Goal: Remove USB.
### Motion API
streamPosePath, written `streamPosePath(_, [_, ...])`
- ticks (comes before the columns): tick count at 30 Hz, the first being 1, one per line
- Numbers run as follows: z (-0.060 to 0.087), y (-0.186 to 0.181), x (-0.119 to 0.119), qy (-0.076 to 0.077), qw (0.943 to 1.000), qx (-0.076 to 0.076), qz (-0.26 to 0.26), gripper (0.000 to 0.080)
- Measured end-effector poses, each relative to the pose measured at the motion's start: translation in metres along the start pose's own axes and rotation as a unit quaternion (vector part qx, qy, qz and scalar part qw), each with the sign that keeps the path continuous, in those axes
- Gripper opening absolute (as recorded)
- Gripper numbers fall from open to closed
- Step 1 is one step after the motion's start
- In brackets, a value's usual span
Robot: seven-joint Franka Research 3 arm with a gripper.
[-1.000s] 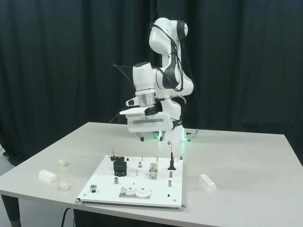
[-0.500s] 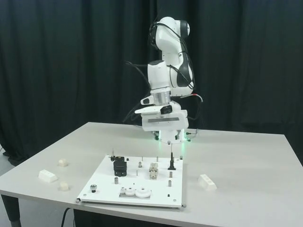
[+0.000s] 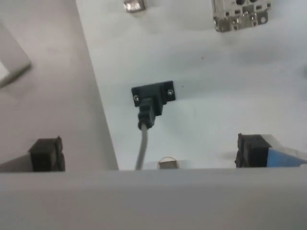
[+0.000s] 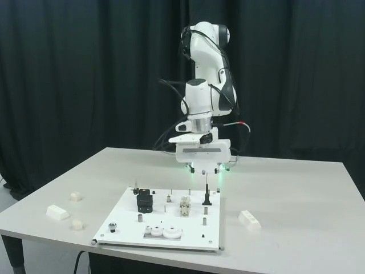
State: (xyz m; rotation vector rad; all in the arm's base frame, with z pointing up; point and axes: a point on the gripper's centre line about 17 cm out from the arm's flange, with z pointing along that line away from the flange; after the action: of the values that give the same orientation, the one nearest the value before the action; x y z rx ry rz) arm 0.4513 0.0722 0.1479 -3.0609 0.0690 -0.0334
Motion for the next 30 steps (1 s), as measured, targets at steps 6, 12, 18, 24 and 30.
streamPosePath(6, [0.015, 0.006, -0.002, -0.009, 0.9999, -0.005, 0.005, 0.08])
streamPosePath(12, [0.031, 0.009, 0.0, -0.011, 0.9999, -0.01, 0.003, 0.08])
streamPosePath(18, [0.044, 0.01, -0.001, -0.014, 0.9998, -0.014, -0.008, 0.08])
streamPosePath(24, [0.052, 0.009, -0.006, -0.023, 0.9995, -0.016, -0.016, 0.08])
streamPosePath(30, [0.054, 0.005, -0.009, -0.026, 0.9992, -0.016, -0.024, 0.08])
